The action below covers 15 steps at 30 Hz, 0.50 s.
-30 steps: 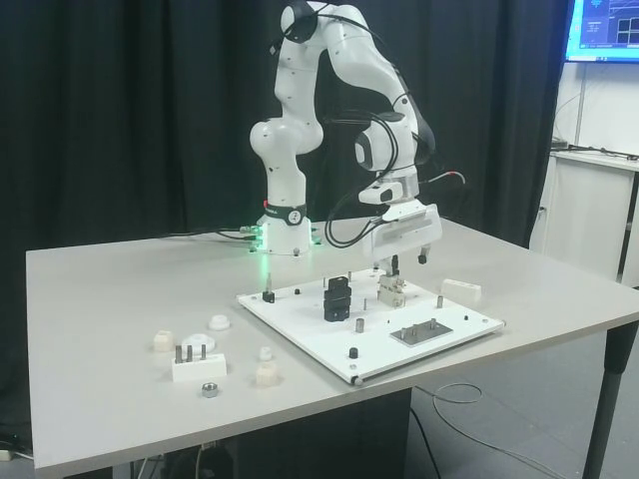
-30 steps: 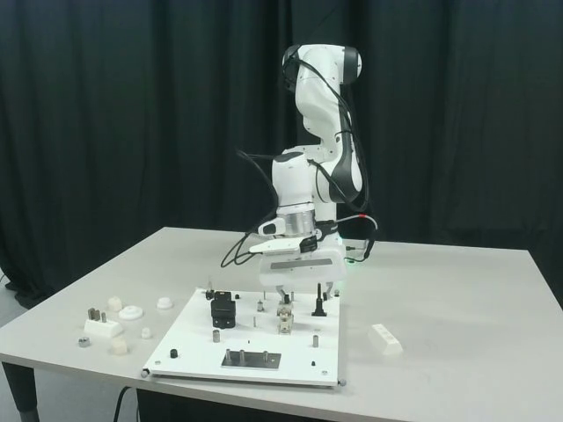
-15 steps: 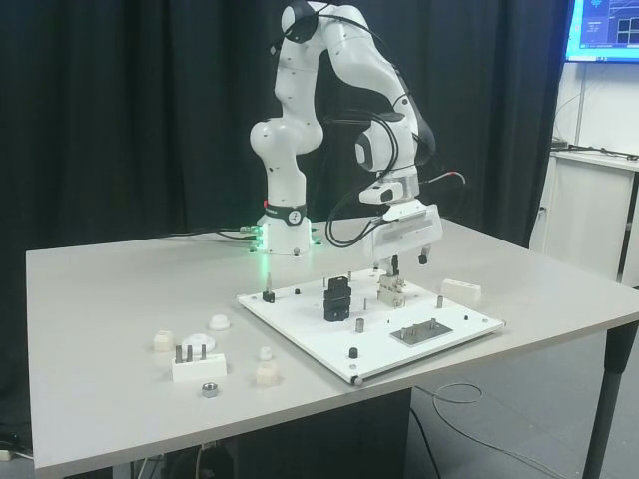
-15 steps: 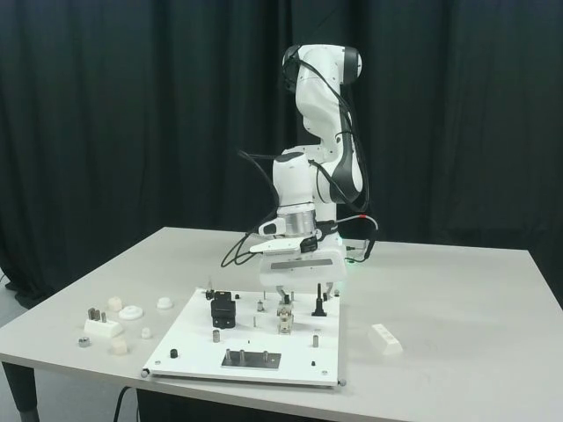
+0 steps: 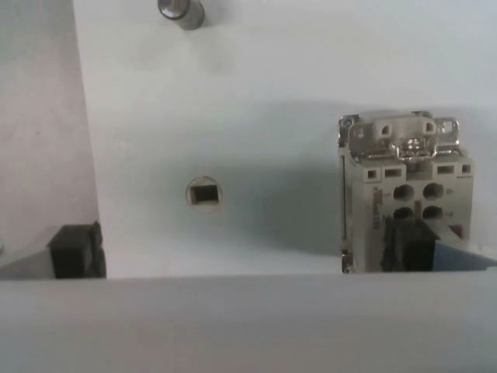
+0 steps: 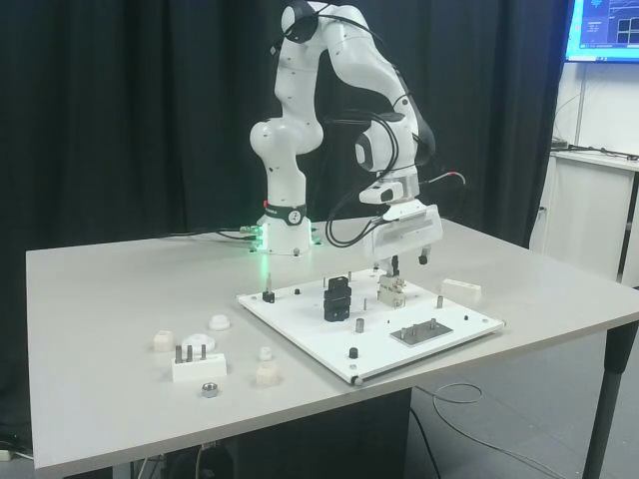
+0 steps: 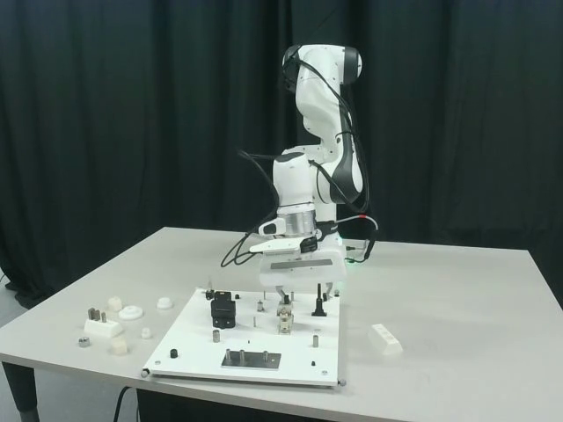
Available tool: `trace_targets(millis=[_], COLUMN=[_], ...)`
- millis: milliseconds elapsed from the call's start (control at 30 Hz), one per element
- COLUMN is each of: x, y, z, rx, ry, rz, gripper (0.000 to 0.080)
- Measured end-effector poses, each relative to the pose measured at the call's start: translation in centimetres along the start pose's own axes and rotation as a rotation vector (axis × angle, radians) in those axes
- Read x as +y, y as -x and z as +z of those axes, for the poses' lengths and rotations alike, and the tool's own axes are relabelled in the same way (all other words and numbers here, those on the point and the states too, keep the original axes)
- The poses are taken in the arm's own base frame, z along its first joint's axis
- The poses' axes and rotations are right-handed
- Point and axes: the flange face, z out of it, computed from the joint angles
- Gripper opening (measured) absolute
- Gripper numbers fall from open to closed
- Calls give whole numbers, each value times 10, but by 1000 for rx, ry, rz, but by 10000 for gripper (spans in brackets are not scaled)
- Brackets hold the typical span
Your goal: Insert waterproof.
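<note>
the white arm (image 6: pixel 329 90) reaches down over the white board (image 6: pixel 374 319) w/ its gripper (image 6: pixel 395 267) right at the top of the waterproof connector (image 6: pixel 390 291), a pale socket block standing upright on the board. in the wrist view the connector (image 5: pixel 408 198) shows a metal latch on one end and round pin holes in its face, and a black piece (image 5: pixel 408 241) sits against that face, half hidden by the gripper body. can't tell if the fingers are clenched or released, they're too small in the room views and covered in the wrist view.

taking the connector as landmark: the black block (image 6: pixel 338 297) stands on the board just beside it, on the side away from the white bar (image 6: pixel 461 288). the grey plate w/ two pins (image 6: pixel 425 330) lies on the board near it, toward the board's front edge. the white bar lies on the grey table (image 6: pixel 120 299) off the board, near the connector. a small square hole (image 5: pixel 203 193) in the board is near it in the wrist view, and a metal peg (image 5: pixel 181 11) stands farther off.

well apart from the connector, on the table beyond the black block: a white holder w/ two pegs (image 6: pixel 197 362), a nut (image 6: pixel 210 389) touching or just beside it, a white cap (image 6: pixel 217 321) and a few small white parts (image 6: pixel 264 369). second room view shows the same: gripper (image 7: pixel 286 303) over the connector (image 7: pixel 285 320), black block (image 7: pixel 223 309) beside it.
</note>
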Motion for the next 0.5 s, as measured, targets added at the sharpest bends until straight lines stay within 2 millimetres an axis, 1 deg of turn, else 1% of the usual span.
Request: trace_targets(millis=[500], x=[0], y=[0], z=[0], rx=[6], ry=[-2], rz=[-1], gripper=[800])
